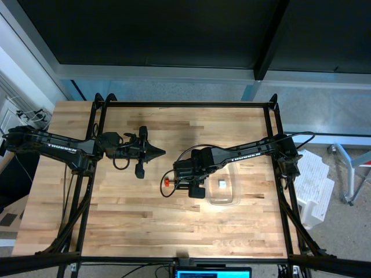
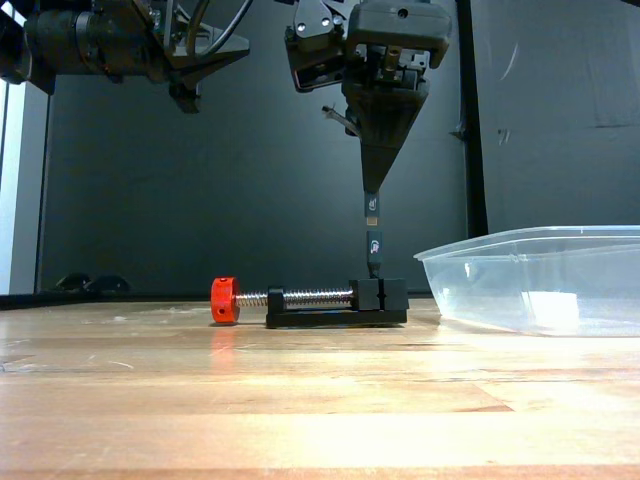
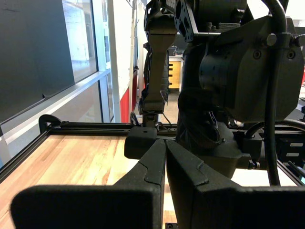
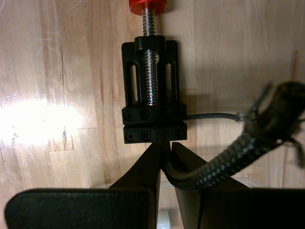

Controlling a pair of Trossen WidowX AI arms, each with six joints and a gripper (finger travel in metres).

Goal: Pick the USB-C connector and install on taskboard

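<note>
The taskboard (image 2: 335,303) is a small black clamp block with a red-orange knob (image 2: 224,299), lying on the wooden table; it also shows in the right wrist view (image 4: 151,117). My right gripper (image 2: 372,200) points straight down over the block's end away from the knob. It is shut on the USB-C connector (image 2: 372,210), a slim grey piece at its tips. The connector's braided tail (image 4: 214,167) runs up between the fingers. Just below it, with a small gap, a similar dark piece (image 2: 373,250) stands upright in the block. My left gripper (image 1: 159,152) is shut and hangs in the air, left of the board.
A clear plastic tray (image 2: 540,285) sits right beside the board on the right, with a small white square piece (image 1: 222,183) inside. A thin frayed cord (image 4: 212,116) leads from the block toward the tray. A black frame (image 1: 185,105) borders the table.
</note>
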